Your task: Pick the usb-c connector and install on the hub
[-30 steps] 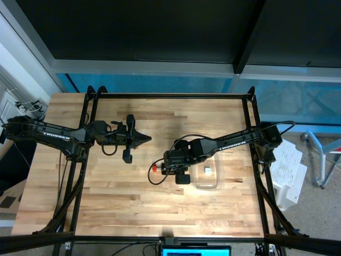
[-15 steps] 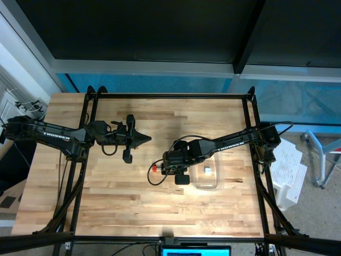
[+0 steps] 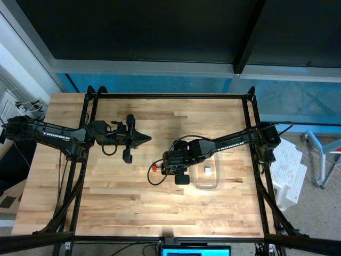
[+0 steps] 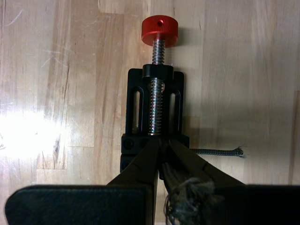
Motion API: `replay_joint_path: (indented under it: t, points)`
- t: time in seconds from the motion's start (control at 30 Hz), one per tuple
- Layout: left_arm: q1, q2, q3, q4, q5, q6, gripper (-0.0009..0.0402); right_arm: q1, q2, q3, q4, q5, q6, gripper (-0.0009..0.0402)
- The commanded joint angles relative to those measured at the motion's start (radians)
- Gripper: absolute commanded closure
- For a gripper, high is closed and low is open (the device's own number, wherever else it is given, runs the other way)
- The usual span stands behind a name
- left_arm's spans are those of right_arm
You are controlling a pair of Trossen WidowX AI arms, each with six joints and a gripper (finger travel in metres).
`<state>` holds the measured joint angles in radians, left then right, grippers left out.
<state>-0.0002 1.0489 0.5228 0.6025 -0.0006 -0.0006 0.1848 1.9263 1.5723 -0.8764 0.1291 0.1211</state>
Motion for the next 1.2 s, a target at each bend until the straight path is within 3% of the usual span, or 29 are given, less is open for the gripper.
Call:
replay_joint_path:
  t: [0.03,1.2]
  points:
    - [0.000,0.000,0.000,0.000,0.000,0.000,0.0393,0.000,0.000,0.001,0.000,0.001,0.001,0.0393]
    - [0.000,0.000,0.000,0.000,0.000,0.000,0.0393,-0.004,-0.019,0.027,-0.021,0.001,0.000,0.0393]
